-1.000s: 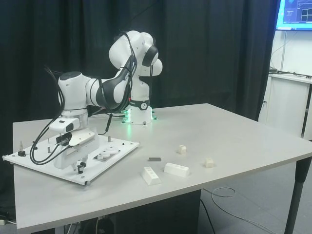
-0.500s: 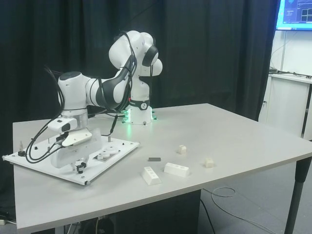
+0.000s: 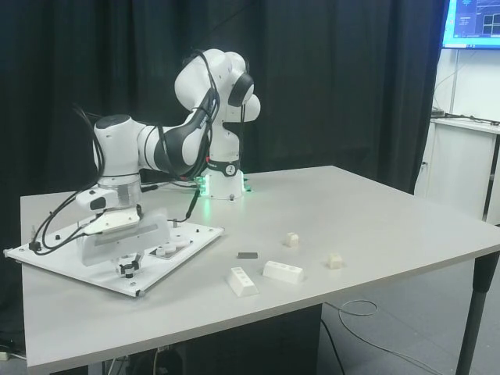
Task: Insert bolt 4.
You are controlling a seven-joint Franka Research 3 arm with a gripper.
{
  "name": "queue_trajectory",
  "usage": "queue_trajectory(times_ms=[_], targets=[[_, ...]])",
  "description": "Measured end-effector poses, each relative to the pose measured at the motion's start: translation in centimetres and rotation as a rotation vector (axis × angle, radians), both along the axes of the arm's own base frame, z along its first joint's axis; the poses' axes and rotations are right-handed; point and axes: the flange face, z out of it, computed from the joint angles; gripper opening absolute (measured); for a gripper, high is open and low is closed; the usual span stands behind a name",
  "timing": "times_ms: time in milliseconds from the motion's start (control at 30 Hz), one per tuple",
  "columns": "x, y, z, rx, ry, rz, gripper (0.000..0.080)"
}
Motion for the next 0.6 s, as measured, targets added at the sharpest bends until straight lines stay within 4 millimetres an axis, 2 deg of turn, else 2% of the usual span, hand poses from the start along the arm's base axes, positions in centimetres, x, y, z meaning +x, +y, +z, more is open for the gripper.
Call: queue_trajectory(times_ms=[600], targets=[[0.08, 0.09, 0.00, 0.003, 0.020, -0.426, 0.0226]])
